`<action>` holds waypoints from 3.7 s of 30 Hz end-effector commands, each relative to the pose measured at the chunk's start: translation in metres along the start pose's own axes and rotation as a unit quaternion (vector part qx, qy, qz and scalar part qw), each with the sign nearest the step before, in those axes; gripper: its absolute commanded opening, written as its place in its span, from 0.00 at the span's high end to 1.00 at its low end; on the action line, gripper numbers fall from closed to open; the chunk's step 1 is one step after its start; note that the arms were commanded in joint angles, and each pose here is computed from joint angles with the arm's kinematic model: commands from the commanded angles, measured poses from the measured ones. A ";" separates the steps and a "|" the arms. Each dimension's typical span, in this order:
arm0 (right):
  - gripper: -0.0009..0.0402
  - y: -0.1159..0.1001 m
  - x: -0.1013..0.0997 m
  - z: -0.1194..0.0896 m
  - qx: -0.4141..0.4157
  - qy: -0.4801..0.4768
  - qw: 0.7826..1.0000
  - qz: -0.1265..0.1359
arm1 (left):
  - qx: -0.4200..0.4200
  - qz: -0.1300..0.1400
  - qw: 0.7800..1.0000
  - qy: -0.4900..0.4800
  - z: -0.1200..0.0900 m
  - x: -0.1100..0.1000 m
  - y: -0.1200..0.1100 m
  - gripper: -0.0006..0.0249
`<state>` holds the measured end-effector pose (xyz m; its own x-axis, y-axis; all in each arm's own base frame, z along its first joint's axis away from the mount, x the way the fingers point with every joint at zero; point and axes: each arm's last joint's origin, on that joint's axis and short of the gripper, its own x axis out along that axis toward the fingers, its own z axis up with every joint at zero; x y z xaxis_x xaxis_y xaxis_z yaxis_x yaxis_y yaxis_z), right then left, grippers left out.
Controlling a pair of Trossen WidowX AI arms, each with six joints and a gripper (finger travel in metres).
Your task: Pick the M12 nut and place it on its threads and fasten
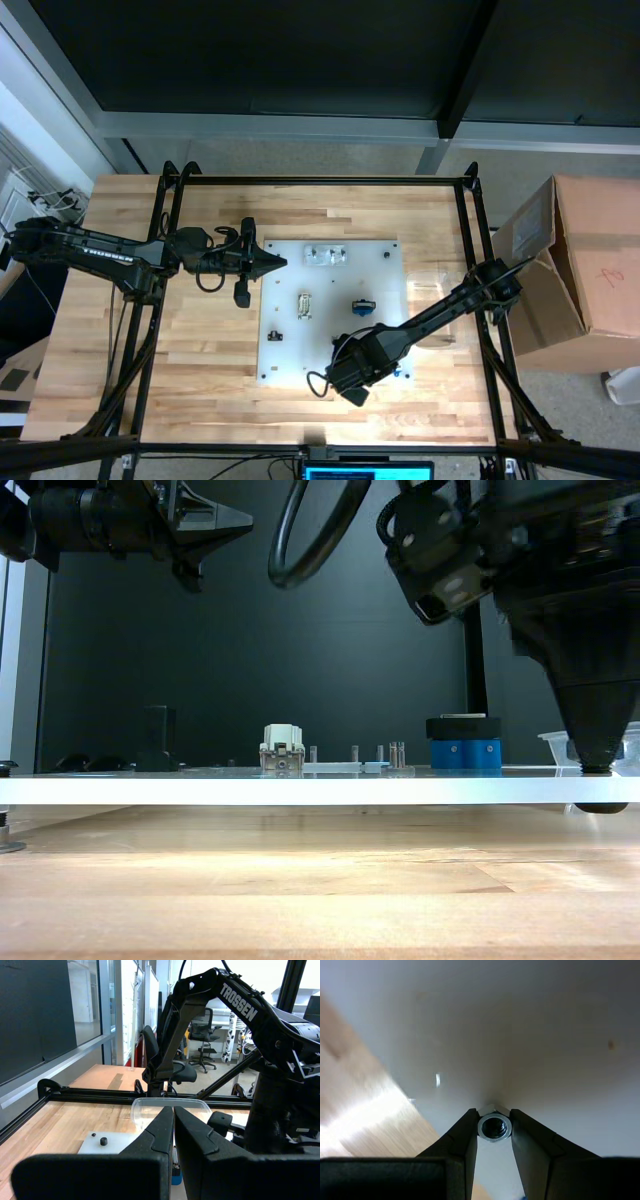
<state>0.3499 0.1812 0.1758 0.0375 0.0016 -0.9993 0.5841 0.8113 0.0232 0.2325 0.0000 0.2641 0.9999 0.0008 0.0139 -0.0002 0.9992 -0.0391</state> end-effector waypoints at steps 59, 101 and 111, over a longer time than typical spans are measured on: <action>0.64 -0.005 -0.046 0.002 -0.077 -0.037 0.995 0.042 | 0.000 0.000 1.000 0.000 0.000 0.000 0.000 0.98; 0.98 -0.013 -0.008 -0.018 -0.288 0.039 0.954 0.076 | 0.000 0.000 1.000 0.000 0.000 0.000 0.000 0.98; 0.98 -0.019 -0.013 -0.014 -0.281 -0.028 0.959 -0.004 | 0.000 0.000 1.000 0.000 0.000 0.000 0.000 0.98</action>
<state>0.3269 0.1747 0.1864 0.0741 -0.0049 -0.9972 0.0516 0.9987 -0.0011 0.2325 0.0000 0.2641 0.9999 0.0004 0.0139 0.0002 0.9992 -0.0391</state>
